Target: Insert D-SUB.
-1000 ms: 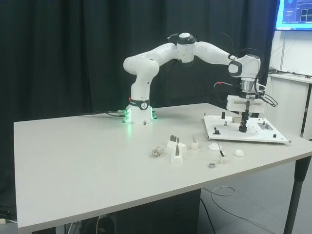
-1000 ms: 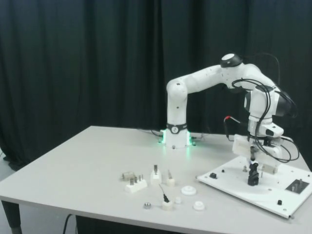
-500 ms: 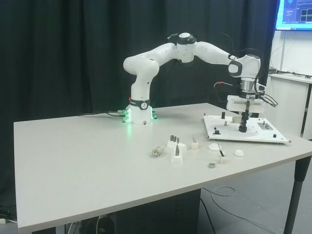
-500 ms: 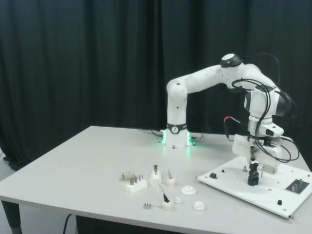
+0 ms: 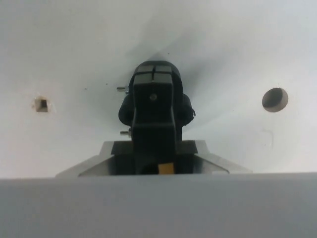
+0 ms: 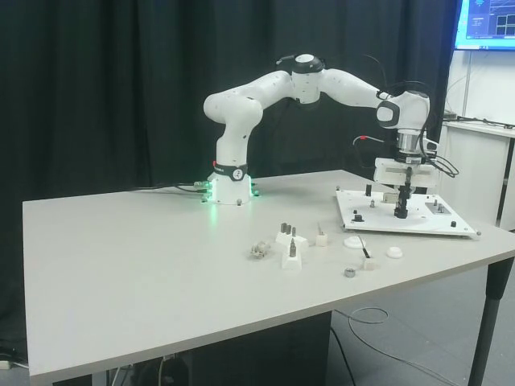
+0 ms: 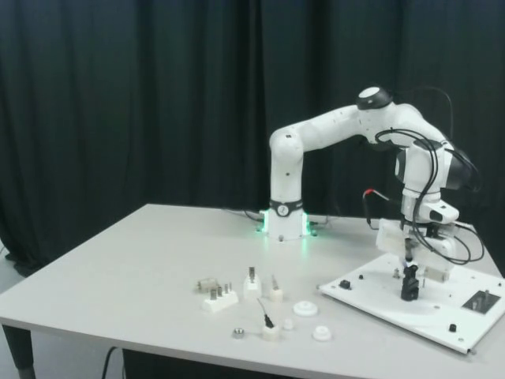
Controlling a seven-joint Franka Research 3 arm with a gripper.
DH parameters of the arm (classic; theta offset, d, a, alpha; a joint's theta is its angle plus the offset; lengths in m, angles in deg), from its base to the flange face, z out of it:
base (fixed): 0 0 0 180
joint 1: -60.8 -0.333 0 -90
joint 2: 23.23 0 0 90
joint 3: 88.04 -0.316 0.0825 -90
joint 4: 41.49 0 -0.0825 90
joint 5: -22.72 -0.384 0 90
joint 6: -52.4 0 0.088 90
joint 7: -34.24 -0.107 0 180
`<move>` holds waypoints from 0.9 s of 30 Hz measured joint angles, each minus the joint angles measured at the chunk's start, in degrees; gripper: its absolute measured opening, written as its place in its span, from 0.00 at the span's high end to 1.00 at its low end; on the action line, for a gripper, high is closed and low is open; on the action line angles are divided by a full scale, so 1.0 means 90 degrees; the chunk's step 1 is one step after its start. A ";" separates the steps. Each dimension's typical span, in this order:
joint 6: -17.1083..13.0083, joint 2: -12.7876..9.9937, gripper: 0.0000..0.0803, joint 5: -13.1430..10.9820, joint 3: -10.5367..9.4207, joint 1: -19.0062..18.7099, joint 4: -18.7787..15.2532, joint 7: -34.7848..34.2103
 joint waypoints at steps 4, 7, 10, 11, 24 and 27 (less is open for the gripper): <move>0.0000 0.0000 0.81 0.0000 0.0000 -0.0002 0.0000 -0.0008; 0.0000 0.0000 0.81 0.0000 0.0000 -0.0003 0.0000 -0.0049; 0.0000 0.0000 0.81 0.0000 0.0001 -0.0005 0.0000 -0.0096; 0.0000 0.0000 0.81 0.0000 0.0001 -0.0005 -0.0001 -0.0105; 0.0000 0.0000 0.81 0.0002 0.0002 -0.0006 -0.0001 -0.0117; 0.0000 0.0000 0.81 0.0003 0.0002 -0.0007 -0.0001 -0.0117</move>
